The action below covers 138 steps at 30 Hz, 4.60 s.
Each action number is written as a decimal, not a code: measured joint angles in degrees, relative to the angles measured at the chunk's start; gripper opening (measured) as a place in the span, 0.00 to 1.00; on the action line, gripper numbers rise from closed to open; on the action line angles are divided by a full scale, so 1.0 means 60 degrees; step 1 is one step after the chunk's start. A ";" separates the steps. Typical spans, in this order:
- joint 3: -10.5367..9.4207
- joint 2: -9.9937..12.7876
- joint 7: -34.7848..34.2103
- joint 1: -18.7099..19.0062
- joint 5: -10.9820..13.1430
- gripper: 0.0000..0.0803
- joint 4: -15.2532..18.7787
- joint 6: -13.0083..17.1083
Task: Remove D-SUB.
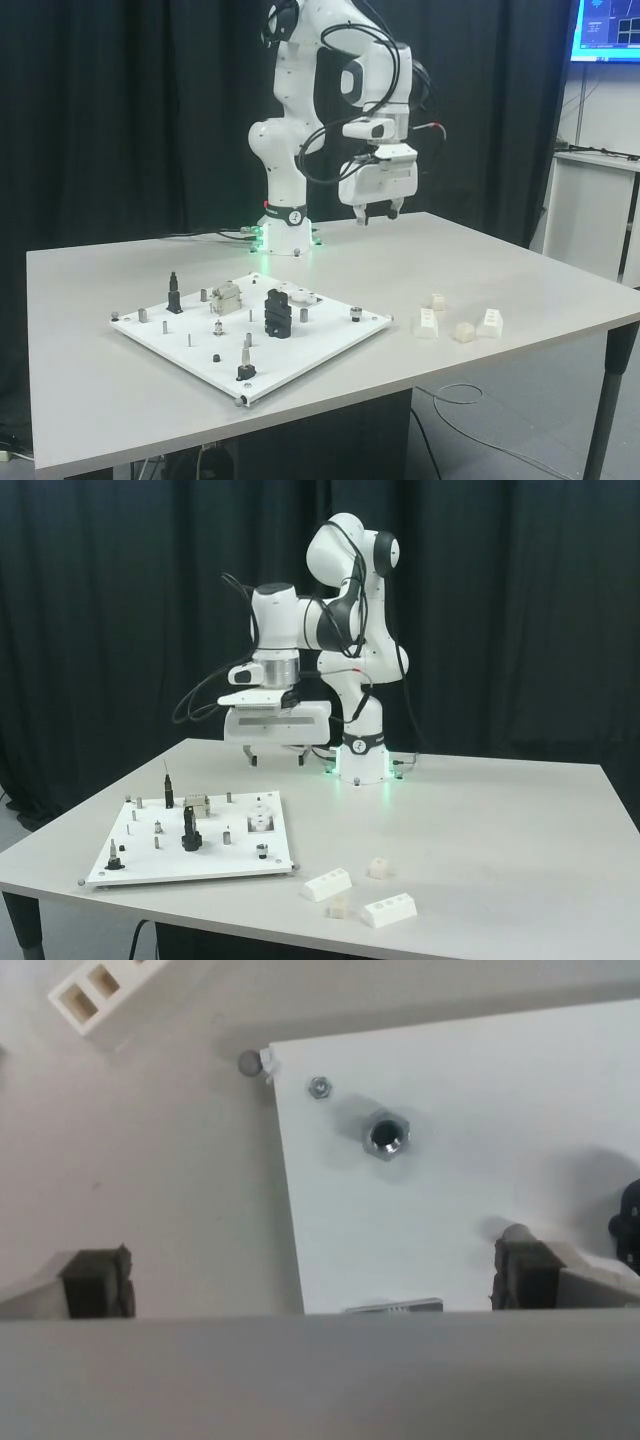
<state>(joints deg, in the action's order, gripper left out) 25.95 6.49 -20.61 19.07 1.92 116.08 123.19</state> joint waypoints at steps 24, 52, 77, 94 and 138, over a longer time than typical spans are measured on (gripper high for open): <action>0.0156 0.0147 0.0789 -0.0036 -0.0001 1.00 -0.0004 0.0374; 0.0502 0.0433 0.3493 -0.1598 -0.0029 1.00 -0.0444 -0.0021; 0.0503 0.2410 0.4798 -0.2640 0.1002 1.00 -0.1564 -0.0206; 0.0502 0.3415 0.5792 -0.2976 0.1690 1.00 -0.2168 -0.0425; 0.0500 0.4299 0.6486 -0.3214 0.2642 0.88 -0.2100 0.0577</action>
<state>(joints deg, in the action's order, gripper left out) 28.96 32.29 18.31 -0.21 17.77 103.47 126.65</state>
